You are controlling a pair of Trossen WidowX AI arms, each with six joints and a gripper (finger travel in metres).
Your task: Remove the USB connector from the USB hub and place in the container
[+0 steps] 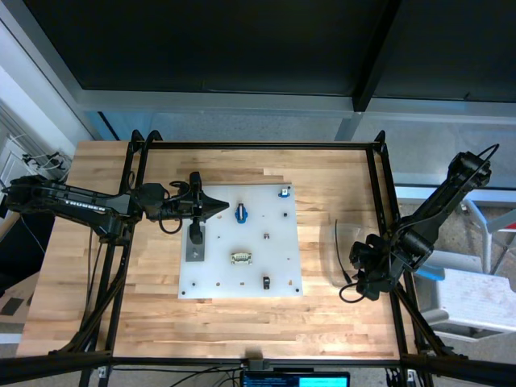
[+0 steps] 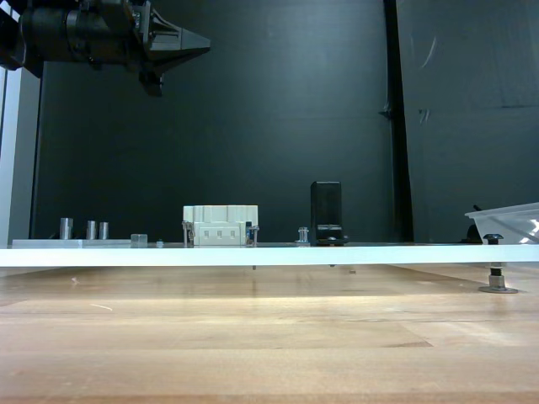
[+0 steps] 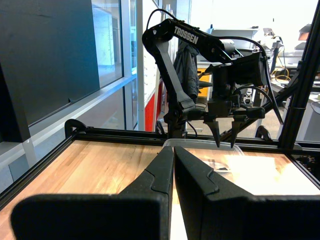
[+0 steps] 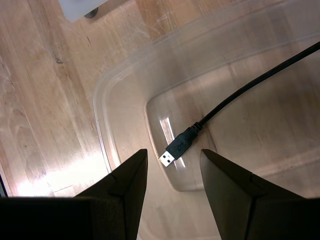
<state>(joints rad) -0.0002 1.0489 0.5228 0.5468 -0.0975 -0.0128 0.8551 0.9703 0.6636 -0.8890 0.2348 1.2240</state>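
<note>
L gripper [image 1: 222, 208] closed, raised; R gripper [image 4: 172, 151] parted, pointing down.

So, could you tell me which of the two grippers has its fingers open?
The right gripper, open above the USB connector lying in the container; the left gripper, over the white board, is shut.

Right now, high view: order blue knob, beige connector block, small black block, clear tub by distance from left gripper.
Left gripper, jaws shut, hovers over the white board's left side.
1. Blue knob-like piece, right beside it.
2. Beige connector block, mid-board.
3. Small black block, near edge.
4. Clear plastic tub, off-board, under the right gripper.
</note>
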